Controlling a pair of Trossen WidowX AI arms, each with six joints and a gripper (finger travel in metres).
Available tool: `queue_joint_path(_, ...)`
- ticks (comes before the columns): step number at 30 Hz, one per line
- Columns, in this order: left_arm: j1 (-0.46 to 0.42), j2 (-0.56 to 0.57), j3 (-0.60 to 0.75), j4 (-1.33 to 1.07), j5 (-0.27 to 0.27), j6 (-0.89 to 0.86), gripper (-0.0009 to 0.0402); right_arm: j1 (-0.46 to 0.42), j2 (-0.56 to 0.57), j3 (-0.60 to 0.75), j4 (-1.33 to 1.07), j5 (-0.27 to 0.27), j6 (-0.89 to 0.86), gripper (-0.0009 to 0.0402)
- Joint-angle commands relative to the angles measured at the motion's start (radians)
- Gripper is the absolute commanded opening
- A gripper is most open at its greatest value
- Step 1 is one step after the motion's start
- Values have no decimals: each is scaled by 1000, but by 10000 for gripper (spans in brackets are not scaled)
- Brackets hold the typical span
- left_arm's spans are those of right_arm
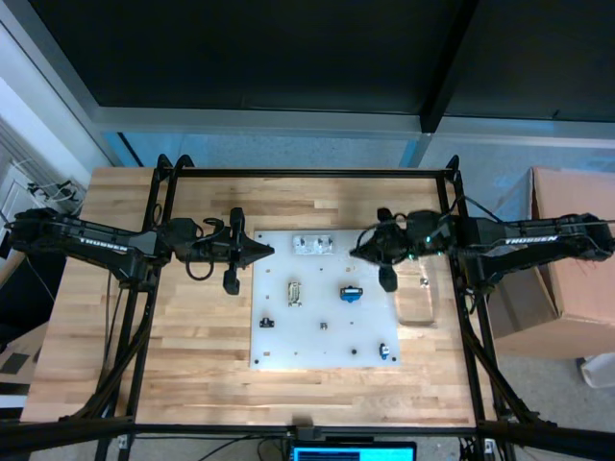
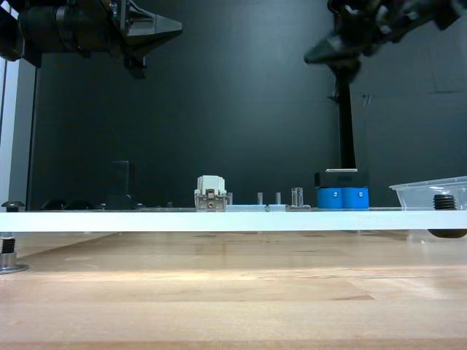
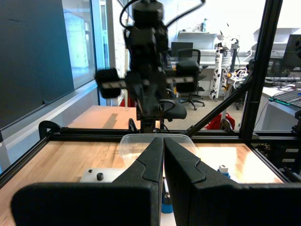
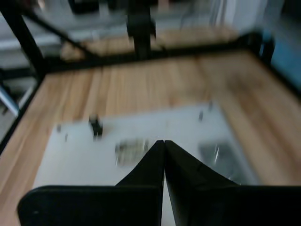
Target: Unfasten the M12 nut and place it in the container
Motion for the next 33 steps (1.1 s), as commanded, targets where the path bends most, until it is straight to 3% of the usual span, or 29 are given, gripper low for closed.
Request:
queue_joint_path(1,0,0,0,0,0,0,0,-14,0,-17,126,-8,-66,3)
queue_joint_path(20,0,0,0,0,0,0,0,-13,0,-198,594,3,-13,0)
queue_joint_path(33,0,0,0,0,0,0,0,-8,0,-257,634,3,6,0)
